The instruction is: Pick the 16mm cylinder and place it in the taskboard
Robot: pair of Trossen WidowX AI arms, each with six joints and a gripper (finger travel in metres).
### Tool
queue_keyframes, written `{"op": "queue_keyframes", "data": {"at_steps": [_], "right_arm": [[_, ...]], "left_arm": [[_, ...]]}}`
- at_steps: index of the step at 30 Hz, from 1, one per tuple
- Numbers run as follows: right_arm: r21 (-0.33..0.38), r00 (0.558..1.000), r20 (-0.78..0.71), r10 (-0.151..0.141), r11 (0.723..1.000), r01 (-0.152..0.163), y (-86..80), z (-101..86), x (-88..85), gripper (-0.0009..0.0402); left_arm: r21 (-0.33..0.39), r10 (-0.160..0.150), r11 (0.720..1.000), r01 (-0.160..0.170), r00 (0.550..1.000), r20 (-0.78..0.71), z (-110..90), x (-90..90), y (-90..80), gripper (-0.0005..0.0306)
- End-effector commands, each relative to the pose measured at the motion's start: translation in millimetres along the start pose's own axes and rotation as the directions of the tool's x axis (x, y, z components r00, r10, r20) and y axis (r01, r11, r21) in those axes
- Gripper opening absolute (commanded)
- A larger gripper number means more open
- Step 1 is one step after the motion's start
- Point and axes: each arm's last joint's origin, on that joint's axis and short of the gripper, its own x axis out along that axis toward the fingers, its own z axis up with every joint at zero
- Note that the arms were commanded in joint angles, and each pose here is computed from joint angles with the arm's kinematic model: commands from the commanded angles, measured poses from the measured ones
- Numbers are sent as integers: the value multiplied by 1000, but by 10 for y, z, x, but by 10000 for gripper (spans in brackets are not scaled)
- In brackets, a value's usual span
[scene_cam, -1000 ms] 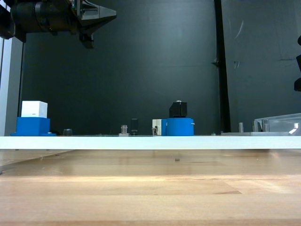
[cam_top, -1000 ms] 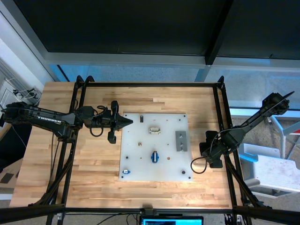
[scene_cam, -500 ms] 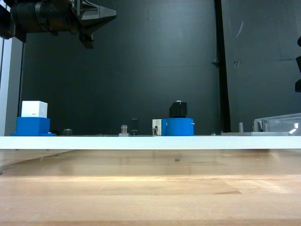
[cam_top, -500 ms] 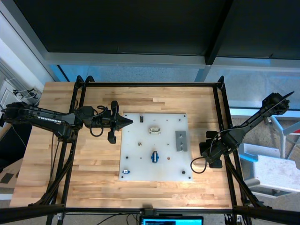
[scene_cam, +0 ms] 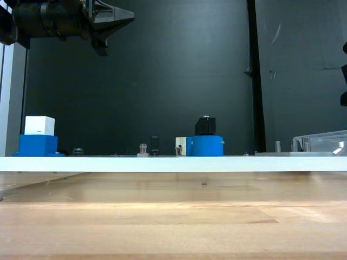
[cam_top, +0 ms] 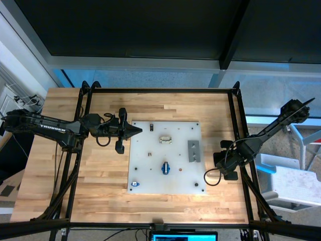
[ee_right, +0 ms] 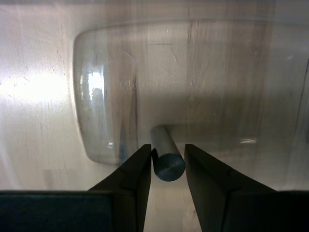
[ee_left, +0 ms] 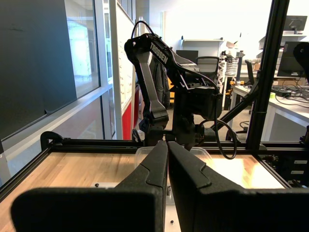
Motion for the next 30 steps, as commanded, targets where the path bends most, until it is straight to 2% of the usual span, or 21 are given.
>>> {"op": "queue_keyframes", "data": {"at_steps": [1,10,18,23,30], "right_arm": [[-1,1000,0,1,1000,-1,1,1,-1,71],[-1,1000,0,1,1000,-1,1,1,-1,40],[-2,1000,-3,5,1000,-5,1,-1,-9,28],[-3,1000,-8,0,1000,0,1,12,-73,28],[0,1000,9,13,1000,-13,6,42,-205,27]], "left_arm": [[0,0,1000,0,1000,0,0,1,0,0],[0,0,1000,0,1000,0,0,1,0,0],[0,0,1000,0,1000,0,0,1,0,0],[0,0,1000,0,1000,0,0,1,0,0],[0,0,1000,0,1000,0,0,1,0,0]]}}
